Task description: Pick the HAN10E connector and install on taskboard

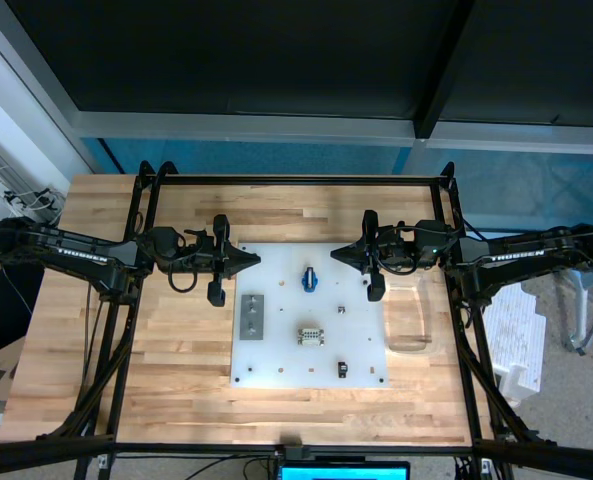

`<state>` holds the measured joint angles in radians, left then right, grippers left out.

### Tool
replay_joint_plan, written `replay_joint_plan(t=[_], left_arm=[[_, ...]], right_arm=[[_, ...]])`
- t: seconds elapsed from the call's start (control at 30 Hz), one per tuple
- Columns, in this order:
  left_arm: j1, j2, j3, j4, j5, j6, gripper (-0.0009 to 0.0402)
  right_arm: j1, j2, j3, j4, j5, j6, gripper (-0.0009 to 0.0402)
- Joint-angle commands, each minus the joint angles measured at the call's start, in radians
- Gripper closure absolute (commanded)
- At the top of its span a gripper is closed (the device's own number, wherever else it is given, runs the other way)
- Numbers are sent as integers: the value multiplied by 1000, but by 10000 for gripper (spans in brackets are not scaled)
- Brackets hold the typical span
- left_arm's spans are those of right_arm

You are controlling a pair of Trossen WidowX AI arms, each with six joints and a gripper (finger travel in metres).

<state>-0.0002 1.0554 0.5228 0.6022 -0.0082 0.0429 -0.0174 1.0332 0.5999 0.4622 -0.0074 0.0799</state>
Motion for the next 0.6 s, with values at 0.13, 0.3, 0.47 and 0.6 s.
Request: replay_joint_plan(t=[0.13,0.3,0.47,0.6], left_arm=[[0,0,0,0,0,0,392],[0,0,0,0,0,0,392],[0,0,0,0,0,0,392],[0,0,0,0,0,0,392]], right_arm=[[0,1,1,0,0,-5,393],[0,1,1,0,-1,-10,393],[0,1,1,0,0,-10,393],[0,1,1,0,0,-10,393]])
